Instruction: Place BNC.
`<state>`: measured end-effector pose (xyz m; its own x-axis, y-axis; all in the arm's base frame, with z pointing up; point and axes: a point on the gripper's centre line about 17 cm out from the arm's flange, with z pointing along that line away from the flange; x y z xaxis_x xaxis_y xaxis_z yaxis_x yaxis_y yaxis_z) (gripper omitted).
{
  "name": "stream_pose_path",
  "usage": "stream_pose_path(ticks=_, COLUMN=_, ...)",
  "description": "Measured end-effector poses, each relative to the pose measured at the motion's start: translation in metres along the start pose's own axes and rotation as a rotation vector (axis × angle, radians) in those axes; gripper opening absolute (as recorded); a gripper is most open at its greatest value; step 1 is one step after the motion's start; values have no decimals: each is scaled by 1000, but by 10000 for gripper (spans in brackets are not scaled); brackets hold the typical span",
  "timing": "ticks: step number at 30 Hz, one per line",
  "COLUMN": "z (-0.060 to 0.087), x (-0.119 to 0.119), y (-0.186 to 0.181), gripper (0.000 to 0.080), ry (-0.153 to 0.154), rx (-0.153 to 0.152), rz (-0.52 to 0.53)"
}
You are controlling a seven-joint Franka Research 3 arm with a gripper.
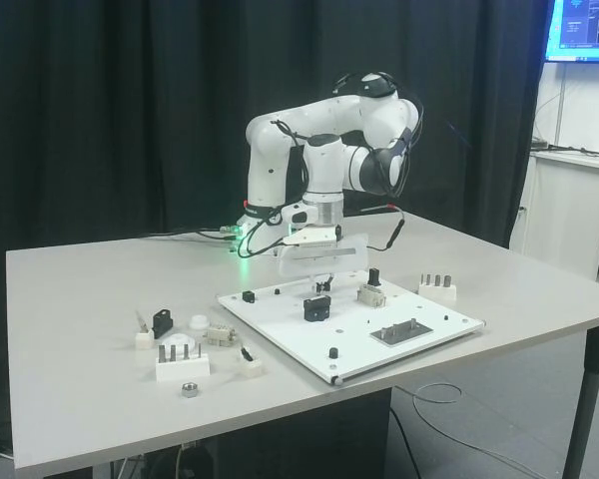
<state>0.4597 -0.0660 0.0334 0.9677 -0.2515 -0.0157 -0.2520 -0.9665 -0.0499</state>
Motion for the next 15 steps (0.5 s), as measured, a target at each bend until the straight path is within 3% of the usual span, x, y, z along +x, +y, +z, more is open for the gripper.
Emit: stream_pose_path(ticks=15, z=-1, x=0, y=0, gripper=124, ry=-3, rx=-5, rz=-4)
